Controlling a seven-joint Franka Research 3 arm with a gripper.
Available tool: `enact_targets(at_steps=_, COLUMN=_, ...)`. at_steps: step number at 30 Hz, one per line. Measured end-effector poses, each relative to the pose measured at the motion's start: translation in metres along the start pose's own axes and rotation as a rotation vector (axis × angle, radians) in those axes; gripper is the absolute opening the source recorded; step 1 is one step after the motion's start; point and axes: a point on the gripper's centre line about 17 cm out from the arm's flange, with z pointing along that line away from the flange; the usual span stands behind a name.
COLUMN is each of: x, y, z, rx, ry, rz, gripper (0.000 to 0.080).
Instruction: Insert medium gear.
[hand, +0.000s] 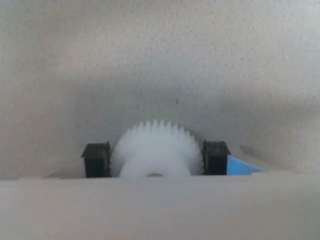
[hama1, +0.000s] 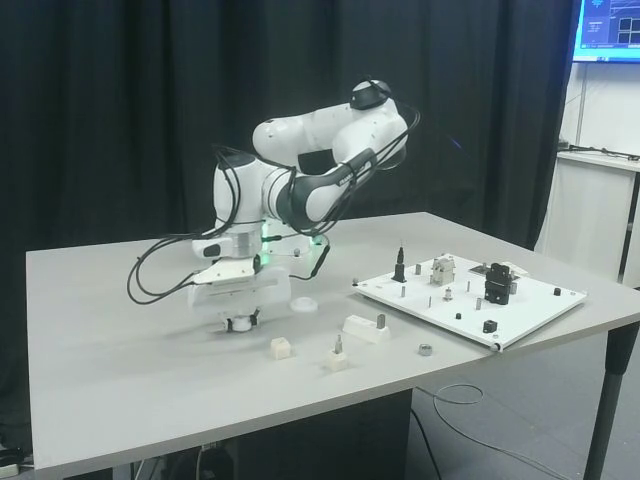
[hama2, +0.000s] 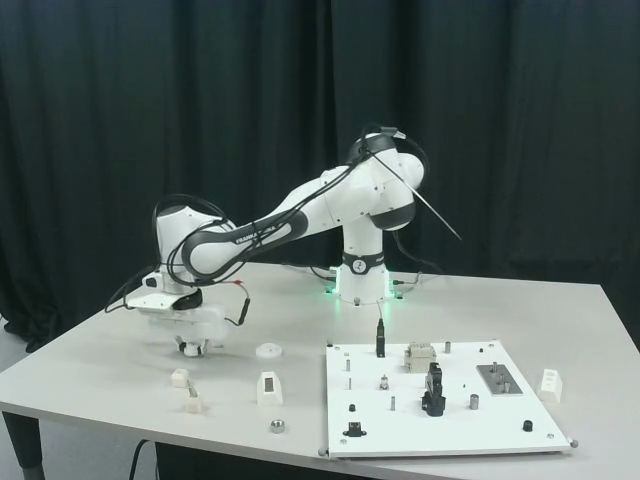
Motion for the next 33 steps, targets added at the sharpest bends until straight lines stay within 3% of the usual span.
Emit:
enact_targets(at_steps=11, x=0.003, y=-0.003, z=-0.008, rx=-0.008, ry=-0.002, rz=-0.013, gripper=0.0399)
enact_targets(at_steps=33, x=0.005, y=-0.010, z=-0.009, rx=0.000, ry=-0.004, rz=-0.023, gripper=0.0398)
